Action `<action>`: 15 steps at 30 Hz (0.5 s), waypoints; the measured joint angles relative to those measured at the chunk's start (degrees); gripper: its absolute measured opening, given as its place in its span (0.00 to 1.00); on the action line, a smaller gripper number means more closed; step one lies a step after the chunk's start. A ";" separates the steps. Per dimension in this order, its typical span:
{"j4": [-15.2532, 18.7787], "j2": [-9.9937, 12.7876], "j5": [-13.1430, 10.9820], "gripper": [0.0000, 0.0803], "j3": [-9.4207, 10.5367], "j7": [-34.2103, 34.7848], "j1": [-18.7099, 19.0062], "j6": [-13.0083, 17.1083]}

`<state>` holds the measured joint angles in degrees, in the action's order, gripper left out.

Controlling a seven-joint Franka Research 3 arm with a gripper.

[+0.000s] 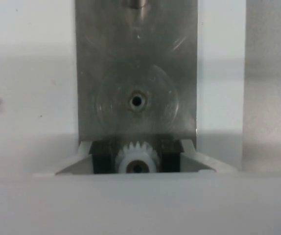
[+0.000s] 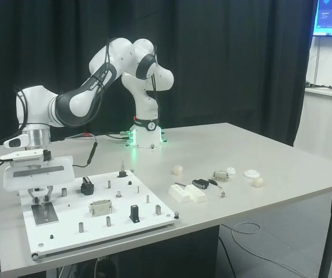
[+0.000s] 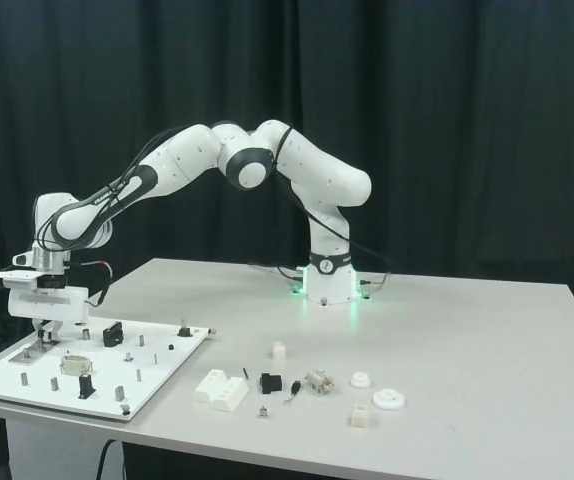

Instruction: Remove small gear.

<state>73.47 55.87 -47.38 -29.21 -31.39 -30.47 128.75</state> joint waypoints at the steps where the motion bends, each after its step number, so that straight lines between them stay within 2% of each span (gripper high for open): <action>1: -0.15 0.00 0.00 0.25 -0.12 -0.03 0.00 -0.28; 15: -3.09 -0.21 0.01 0.24 -2.18 -0.03 0.01 -5.15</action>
<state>70.38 55.66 -47.37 -31.40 -31.43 -30.46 123.59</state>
